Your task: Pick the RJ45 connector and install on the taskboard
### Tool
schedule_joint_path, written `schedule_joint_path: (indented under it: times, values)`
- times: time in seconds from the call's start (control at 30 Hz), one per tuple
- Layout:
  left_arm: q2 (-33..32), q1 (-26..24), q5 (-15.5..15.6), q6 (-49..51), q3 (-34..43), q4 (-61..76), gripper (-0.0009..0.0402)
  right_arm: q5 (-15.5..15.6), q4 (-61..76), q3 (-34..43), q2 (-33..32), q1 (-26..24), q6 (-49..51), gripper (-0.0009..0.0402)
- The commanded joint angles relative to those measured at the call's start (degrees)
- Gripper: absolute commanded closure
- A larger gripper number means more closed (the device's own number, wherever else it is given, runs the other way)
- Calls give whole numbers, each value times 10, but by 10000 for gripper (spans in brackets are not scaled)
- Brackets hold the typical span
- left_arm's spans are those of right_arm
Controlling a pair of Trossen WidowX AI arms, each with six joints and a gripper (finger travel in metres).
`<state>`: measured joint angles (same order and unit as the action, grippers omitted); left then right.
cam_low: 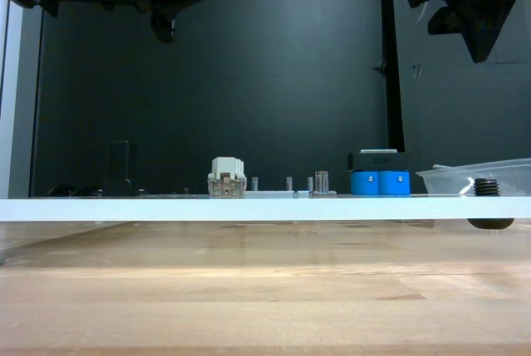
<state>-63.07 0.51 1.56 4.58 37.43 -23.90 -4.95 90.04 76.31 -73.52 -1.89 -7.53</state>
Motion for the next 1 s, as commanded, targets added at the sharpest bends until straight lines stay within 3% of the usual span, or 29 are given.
schedule_joint_path:
  times: [0.03, 0.5, 0.7, 1.0]
  values:
    - [0, 0, 0, 0, 0, 0, 393, 0, -1, 0, -2, 0, 4, 394]
    - [0, 0, 0, 0, 0, 0, 393, 0, 1, 0, -4, 0, 4, 393]
    - [0, 0, 0, 0, 0, 0, 393, 21, 3, 0, -62, 0, 5, 388]
    - [0, 0, 0, 0, 0, 0, 393, 18, 4, 0, -198, 0, 26, 283]
